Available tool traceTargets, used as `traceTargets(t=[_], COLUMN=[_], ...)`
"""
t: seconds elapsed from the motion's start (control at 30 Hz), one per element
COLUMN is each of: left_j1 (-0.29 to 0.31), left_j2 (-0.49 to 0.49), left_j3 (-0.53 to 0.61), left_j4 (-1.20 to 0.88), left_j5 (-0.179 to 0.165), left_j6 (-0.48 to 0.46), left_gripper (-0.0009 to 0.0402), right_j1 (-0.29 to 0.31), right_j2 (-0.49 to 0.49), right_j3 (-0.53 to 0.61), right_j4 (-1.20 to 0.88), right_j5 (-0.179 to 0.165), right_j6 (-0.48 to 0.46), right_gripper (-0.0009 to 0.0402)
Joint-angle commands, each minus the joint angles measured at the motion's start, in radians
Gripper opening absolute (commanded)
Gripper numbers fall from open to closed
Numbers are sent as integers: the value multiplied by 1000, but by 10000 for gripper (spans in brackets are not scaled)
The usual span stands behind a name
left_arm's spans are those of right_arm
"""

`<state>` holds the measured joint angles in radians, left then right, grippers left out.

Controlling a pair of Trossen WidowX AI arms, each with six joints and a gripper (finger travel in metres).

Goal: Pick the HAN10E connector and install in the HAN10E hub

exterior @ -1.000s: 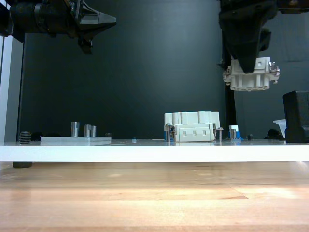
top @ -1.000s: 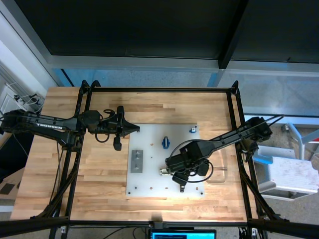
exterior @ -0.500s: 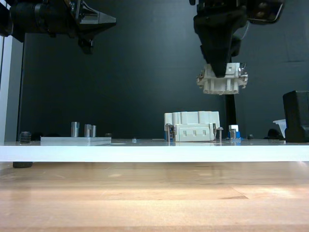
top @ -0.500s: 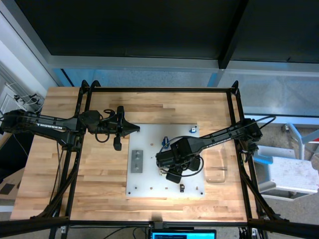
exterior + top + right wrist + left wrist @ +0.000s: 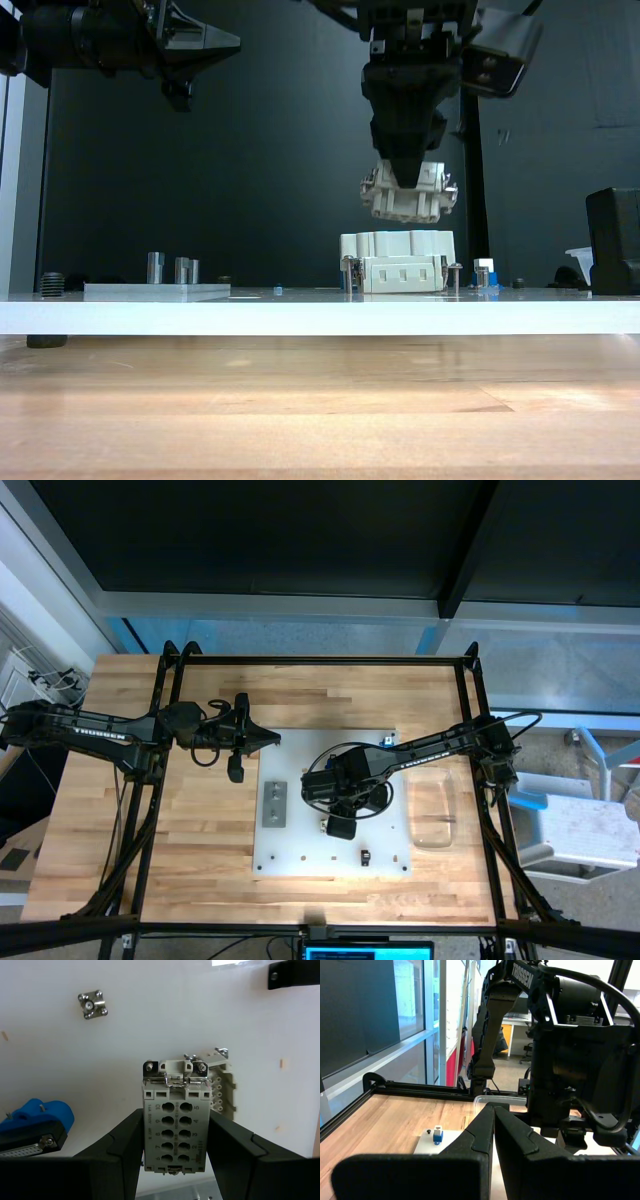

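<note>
Right gripper (image 5: 405,180) holds the connector just above the hub; left gripper (image 5: 493,1110) hangs apart.

The right gripper's black fingers (image 5: 125,1152) are closed onto the long sides of the off-white rectangular HAN10E connector (image 5: 175,1130), whose two rows of dark contact holes face the wrist camera. In the low view the connector hangs just above the beige-white HAN10E hub with silvery end tabs (image 5: 400,262), with a narrow gap between them. In the right wrist view the hub shows partly behind the connector, offset to one side. The hub sits on the white plate (image 5: 300,852) on the wooden tabletop (image 5: 200,830). The left gripper is raised near the plate's far left corner, its fingers pressed together on nothing.
</note>
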<state>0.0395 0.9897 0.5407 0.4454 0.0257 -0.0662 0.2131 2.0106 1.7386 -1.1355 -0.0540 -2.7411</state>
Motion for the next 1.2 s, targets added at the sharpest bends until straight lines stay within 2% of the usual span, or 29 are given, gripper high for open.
traceTargets(t=[0.03,0.5,0.63,0.9,1.2], left_j1=[0,0,0,0,0], left_j2=[0,0,0,0,0], left_j3=[0,0,0,0,0], left_j4=[2,1,0,0,1], left_j5=[0,0,0,0,0], left_j6=[0,0,0,0,0], left_gripper=[0,0,0,0,0], right_j1=[-11,-30,-30,-29,-30], right_j2=[10,78,108,141,141], right_j3=[-1,0,17,55,53], right_j4=[0,8,-7,-26,-26], right_j5=[-1,9,13,63,62], right_j6=[-45,-156,-158,-201,-204], right_gripper=[12,12,12,12,12])
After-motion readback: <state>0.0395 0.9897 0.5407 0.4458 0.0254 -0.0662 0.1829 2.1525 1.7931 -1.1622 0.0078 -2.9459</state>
